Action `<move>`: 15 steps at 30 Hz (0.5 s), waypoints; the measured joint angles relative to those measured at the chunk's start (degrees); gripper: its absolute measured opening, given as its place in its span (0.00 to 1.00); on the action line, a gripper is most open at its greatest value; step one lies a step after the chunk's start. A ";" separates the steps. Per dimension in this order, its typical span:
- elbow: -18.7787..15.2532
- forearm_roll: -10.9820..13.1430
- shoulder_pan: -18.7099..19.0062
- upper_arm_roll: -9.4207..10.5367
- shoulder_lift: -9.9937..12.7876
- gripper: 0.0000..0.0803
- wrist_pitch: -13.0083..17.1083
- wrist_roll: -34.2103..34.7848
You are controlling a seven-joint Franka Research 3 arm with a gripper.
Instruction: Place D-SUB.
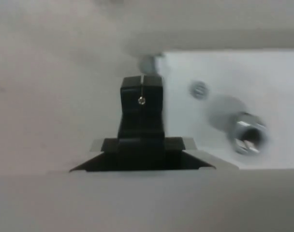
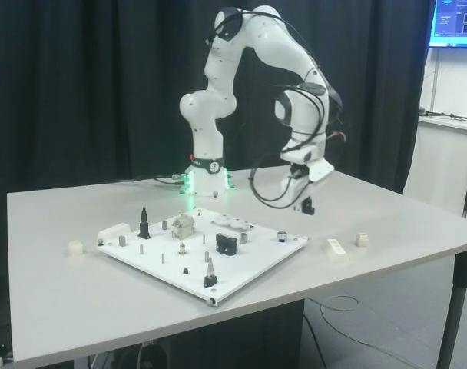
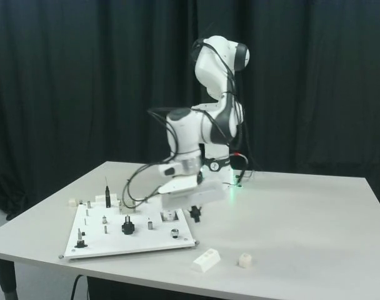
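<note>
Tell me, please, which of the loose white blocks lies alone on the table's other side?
The small white cube beside the white board; the other two blocks sit together beyond the opposite corner.

A black curtain (image 2: 87, 84) hangs in folds behind the grey worktop (image 2: 57, 292) and fills the whole backdrop in the second room view. At the upper right of the first room view a lit screen (image 2: 455, 21) shows above a white cabinet (image 2: 441, 157). Grey floor (image 2: 372, 338) lies below, with a thin cable (image 2: 337, 304) trailing across it.
</note>
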 joint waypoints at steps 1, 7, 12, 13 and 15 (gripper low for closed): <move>-0.48 0.00 0.48 0.23 0.14 0.19 0.75 0.64; -3.11 -0.01 2.81 1.97 1.01 0.19 5.23 4.37; -4.66 -0.05 3.86 3.82 1.91 0.19 8.42 7.13; -4.93 -0.07 3.96 4.21 2.08 0.19 8.99 7.64; -5.34 -0.12 4.07 5.06 2.45 0.19 10.09 8.66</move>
